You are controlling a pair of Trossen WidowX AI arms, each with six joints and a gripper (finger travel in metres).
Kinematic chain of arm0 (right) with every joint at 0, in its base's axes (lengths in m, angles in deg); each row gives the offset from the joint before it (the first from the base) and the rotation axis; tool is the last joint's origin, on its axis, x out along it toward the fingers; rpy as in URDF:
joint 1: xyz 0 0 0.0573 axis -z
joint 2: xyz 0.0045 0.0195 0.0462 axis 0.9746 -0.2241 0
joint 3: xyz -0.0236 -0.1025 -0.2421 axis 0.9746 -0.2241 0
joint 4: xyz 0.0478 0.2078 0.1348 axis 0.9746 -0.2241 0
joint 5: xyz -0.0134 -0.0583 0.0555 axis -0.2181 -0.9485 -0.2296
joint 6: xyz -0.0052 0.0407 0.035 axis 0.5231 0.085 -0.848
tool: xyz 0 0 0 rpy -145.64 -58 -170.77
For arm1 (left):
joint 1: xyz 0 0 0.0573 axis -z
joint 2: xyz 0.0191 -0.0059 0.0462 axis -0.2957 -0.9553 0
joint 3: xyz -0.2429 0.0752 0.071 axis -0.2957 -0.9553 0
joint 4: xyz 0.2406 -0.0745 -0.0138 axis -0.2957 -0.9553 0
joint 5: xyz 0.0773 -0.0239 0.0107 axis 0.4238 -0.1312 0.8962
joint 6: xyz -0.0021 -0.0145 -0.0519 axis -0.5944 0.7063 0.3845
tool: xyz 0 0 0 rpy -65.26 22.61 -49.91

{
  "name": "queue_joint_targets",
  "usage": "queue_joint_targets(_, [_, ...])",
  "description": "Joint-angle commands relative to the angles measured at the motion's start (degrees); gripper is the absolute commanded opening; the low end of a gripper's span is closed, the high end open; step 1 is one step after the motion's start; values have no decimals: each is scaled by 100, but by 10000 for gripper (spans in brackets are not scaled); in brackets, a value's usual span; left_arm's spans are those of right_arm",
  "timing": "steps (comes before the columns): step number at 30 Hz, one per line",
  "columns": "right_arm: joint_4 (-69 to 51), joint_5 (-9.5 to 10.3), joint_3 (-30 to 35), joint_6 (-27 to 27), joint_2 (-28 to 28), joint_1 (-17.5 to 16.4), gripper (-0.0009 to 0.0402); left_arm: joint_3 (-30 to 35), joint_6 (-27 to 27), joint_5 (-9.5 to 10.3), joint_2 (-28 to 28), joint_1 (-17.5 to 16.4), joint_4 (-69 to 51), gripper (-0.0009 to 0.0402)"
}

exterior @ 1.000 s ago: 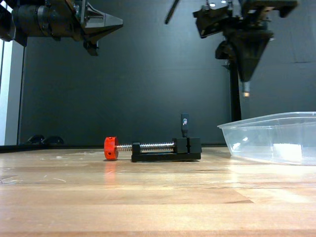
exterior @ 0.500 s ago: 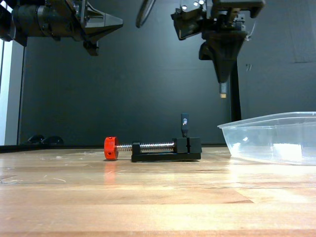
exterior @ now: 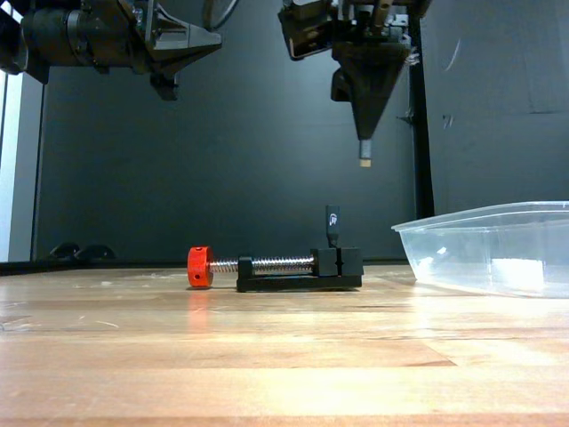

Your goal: Pick the USB-C connector and install on taskboard

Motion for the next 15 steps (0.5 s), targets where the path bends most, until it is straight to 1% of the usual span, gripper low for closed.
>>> queue_joint_targets(1, [0,-7,146,15,-144,0,0,2,0,-2,-2,-2,2,0])
queue_joint_targets(15, [-247,-7,925,275,-800,17,0,2,0,-2,-2,0,2,0])
